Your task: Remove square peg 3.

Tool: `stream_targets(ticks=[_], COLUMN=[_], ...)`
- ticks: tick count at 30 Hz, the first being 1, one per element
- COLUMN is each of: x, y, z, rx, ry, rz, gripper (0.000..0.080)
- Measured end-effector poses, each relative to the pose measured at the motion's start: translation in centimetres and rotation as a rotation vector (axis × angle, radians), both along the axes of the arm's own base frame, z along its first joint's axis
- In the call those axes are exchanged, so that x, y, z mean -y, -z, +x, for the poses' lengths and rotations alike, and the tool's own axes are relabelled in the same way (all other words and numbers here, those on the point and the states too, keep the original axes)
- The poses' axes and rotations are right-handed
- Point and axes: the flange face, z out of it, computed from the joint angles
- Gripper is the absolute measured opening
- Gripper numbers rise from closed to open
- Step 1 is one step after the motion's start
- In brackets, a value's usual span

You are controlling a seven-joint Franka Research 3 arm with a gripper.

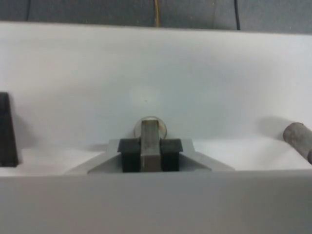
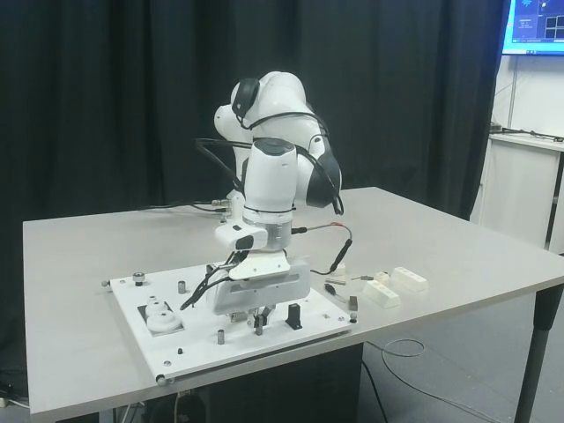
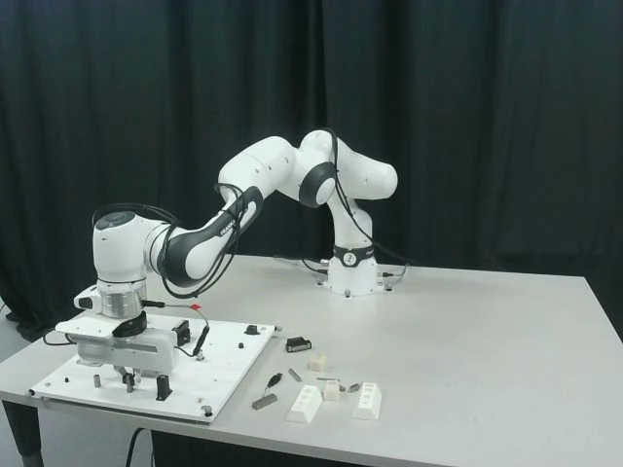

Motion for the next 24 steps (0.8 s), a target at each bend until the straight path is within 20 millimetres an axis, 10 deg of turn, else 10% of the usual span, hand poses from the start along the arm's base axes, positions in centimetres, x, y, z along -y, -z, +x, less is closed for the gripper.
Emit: stream_targets(ticks=[24], x=[0.7], y=[-5.5], z=[-0.3], rx=[-0.014], ry=[0.015], rz=[-0.007], gripper=[0.0075])
